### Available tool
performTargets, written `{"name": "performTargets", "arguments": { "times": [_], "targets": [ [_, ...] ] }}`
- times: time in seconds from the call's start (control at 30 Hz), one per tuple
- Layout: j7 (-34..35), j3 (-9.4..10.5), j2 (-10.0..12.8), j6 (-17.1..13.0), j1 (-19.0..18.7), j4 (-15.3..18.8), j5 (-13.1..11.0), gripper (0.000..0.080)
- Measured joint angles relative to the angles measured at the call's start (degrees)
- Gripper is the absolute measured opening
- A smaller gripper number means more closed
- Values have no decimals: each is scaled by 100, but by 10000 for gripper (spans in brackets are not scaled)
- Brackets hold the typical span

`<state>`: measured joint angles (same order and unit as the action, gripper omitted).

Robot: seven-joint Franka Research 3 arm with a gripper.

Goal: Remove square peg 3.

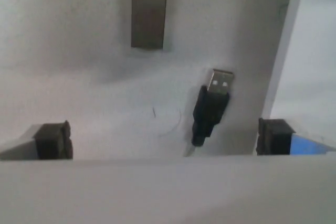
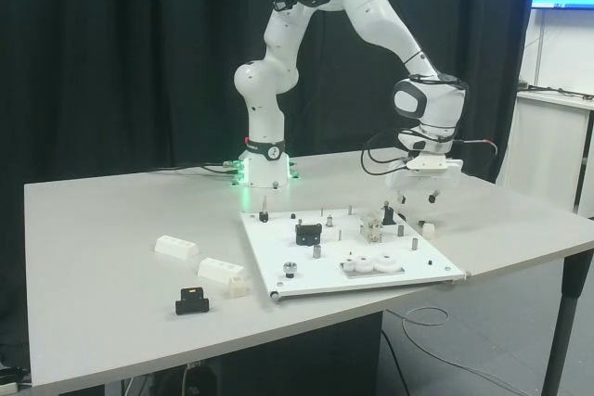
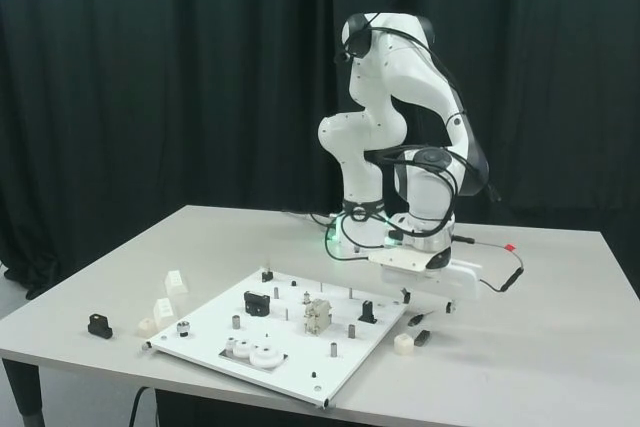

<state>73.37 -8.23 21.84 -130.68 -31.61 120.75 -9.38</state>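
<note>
My gripper (image 1: 163, 139) is open, and its black fingertips (image 1: 52, 140) stand far apart with nothing held. It hovers low over the right edge of the white board (image 2: 278, 261), as both room views show the gripper (image 2: 415, 199) (image 3: 425, 299). Below and between the fingers lies a black USB plug (image 1: 211, 109) (image 3: 420, 336). Beyond the plug, a grey rectangular bar (image 1: 149, 9), possibly a square peg, stands on the pale surface. Small grey pegs (image 2: 316, 249) (image 3: 353, 330) stand upright on the board. I cannot tell which is peg 3.
A small white block (image 2: 428, 228) (image 3: 403, 344) sits on the table beside the board's edge. White gears (image 2: 373, 264) lie at the board's front. Left of the board are two white blocks (image 2: 176, 247) and a black part (image 2: 192, 301).
</note>
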Motion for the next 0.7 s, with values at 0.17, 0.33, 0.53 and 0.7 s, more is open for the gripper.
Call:
{"name": "performTargets", "arguments": {
  "times": [0.17,0.33,0.53,0.7],
  "targets": [
    [0,-3,-1,246,26,-132,3,793],
    [0,-7,-2,432,50,-240,9,793],
    [0,-20,-4,532,61,-317,46,800],
    [0,-22,-11,544,62,-339,114,800]
  ]
}}
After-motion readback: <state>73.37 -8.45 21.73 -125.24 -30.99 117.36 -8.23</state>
